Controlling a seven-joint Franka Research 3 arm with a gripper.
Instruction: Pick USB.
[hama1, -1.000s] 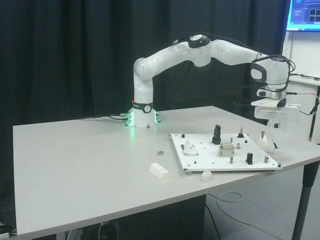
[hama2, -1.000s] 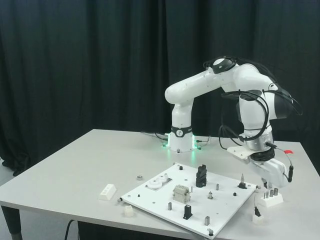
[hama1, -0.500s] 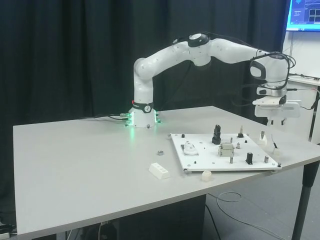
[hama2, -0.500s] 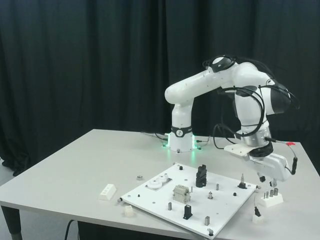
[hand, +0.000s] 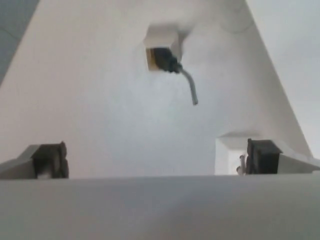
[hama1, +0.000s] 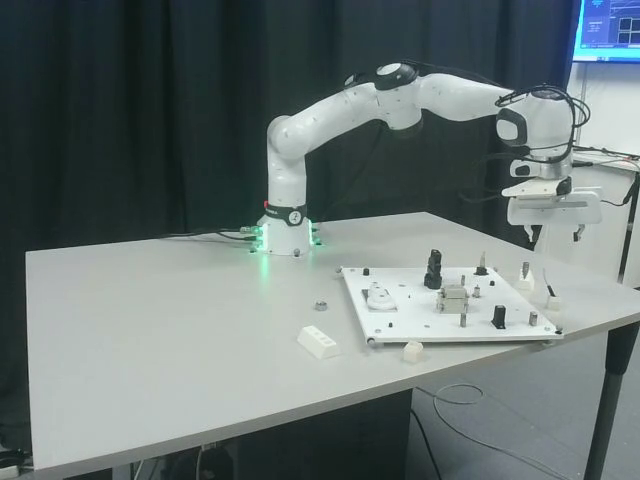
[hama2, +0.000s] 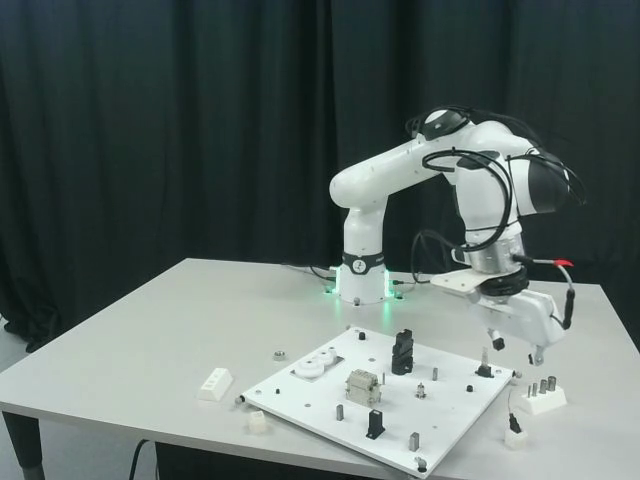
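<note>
Near the table's (hama1: 150, 310) corner edge, in the first room view, the gripper (hama1: 553, 232) is hanging spread above the USB (hama1: 551, 294). The second room view is showing that plug (hama2: 515, 430) standing upright beside the white board (hama2: 310, 398). The wrist view is showing its stub cable (hand: 190, 87) sticking out of the block.

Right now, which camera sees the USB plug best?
The wrist view: the USB plug sits in its white holder, black with its cable stub showing. In the second room view it is a speck at the table's edge; likewise in the first.
</note>
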